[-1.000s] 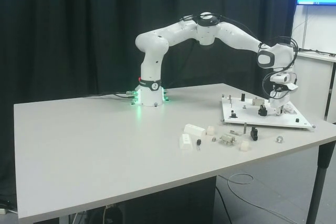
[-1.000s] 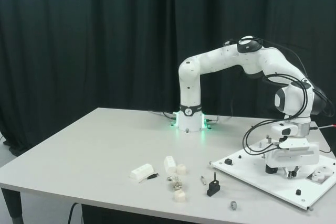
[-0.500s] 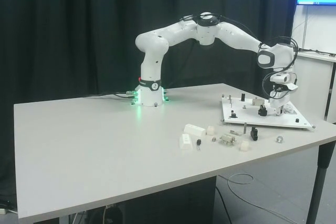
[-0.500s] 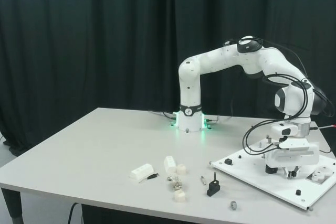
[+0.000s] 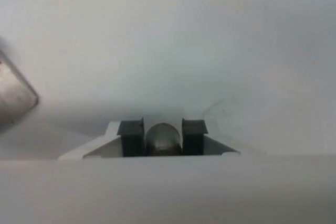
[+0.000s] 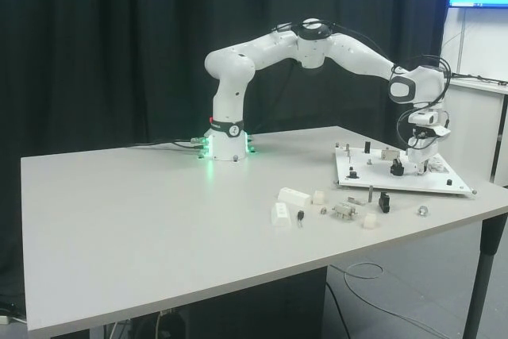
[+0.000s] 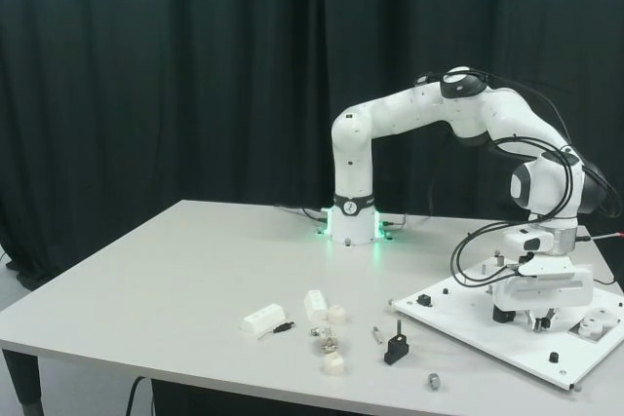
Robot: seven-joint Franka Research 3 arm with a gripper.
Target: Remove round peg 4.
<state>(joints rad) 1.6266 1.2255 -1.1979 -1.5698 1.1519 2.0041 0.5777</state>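
Black curtain behind, grey desk (image 6: 143, 212) in front, white board (image 6: 432, 181) at its right end. Arm reaches over the board, claw (image 6: 415, 167) down at the board's surface.

Wrist view: two black fingers (image 5: 131, 136) stand on either side of a round grey peg (image 5: 163, 139), pads touching or all but touching its flanks. I read the claw as clamped on the peg (contact on both sides looks real, not certain). Peg sits on the board, far-right part of it, under the claw.

Step in hand, by my judgement: the pull.
- Lift straight up along the peg's axis; any sideways drag would likely jam it in its hole.
- Keep grip firm; round smooth metal may slip.
- Watch that the board does not rise with it.

Views compared:
- Wrist view alone shows the peg and the grip; both room views hide them behind the claw body.
- Room views alone show loose parts (image 7: 327, 338) lying on the desk left of the board, well apart from the claw, and green light (image 6: 208, 148) at the arm base.
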